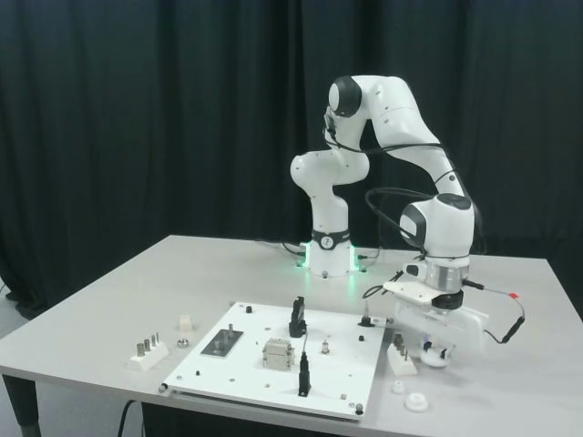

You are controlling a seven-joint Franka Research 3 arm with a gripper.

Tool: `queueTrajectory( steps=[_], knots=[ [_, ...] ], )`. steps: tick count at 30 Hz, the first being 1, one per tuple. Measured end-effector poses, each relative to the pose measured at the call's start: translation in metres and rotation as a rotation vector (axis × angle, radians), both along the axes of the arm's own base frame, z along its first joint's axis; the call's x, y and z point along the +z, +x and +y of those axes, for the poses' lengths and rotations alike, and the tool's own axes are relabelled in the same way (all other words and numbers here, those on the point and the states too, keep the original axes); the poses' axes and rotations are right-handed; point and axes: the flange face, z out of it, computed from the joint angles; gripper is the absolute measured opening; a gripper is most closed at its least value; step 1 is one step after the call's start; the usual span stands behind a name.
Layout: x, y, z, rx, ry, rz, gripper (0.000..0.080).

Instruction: Insert large gear.

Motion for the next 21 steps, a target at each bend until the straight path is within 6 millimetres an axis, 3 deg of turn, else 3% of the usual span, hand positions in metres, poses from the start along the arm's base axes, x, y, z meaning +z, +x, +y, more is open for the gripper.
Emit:
queueTrajectory(
  steps=[12,21],
  knots=[
    [0.003,0.002,-0.001,-0.002,0.002,-0.006,0.033],
    [0.03,0.018,-0.004,-0.012,0.011,-0.043,0.033]
  ],
)
